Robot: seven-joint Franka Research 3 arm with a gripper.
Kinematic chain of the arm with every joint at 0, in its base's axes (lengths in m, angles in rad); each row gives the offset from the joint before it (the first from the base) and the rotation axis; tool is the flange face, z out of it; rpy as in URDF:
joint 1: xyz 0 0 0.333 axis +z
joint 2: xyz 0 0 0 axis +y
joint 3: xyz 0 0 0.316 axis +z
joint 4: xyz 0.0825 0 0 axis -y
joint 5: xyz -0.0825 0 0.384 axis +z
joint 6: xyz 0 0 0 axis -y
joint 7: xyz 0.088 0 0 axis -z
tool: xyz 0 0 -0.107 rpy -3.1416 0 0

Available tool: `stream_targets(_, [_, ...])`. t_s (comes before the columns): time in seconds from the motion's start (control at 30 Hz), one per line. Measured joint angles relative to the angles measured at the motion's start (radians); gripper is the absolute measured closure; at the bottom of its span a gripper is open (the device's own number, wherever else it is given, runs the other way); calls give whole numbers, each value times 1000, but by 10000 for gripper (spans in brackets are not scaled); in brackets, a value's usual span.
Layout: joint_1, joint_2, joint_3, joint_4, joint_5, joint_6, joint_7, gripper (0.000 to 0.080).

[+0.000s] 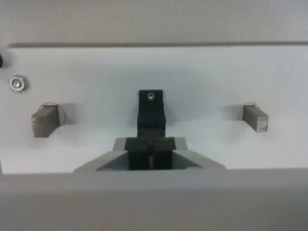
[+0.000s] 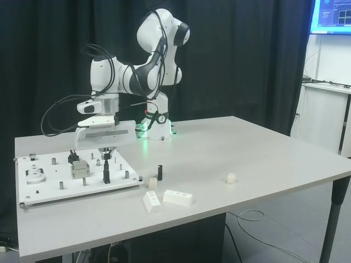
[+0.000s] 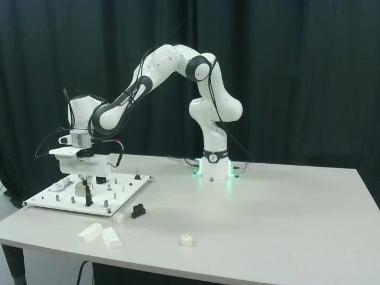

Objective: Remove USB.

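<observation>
The arm (image 3: 160, 71) is reaching from its base at the back of the grey table (image 2: 230, 148) across to a white board (image 2: 77, 178) lying flat near one end. The gripper (image 1: 150, 149) is hanging directly over the board, its two black fingers (image 1: 139, 156) pressed together around the lower end of the black USB plug (image 1: 151, 109), which is standing upright on the board, a small screw showing in its top. Two grey pegs (image 1: 45, 120) are sticking up from the board, one on either side of the plug and well apart from it.

On the bare table in front of the board, two white blocks (image 2: 176, 198) are lying close together, a small black piece (image 3: 139, 209) is standing near them, and a small white cube (image 2: 231, 177) is sitting alone, further off. Black curtains (image 3: 297, 71) are hanging behind the table. A green light is glowing at the arm's base (image 3: 215, 172).
</observation>
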Motion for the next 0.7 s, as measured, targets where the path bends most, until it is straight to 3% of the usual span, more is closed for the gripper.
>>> stream_targets(0.7, [0, -2, -12, 19, -3, -17, 0, 778])
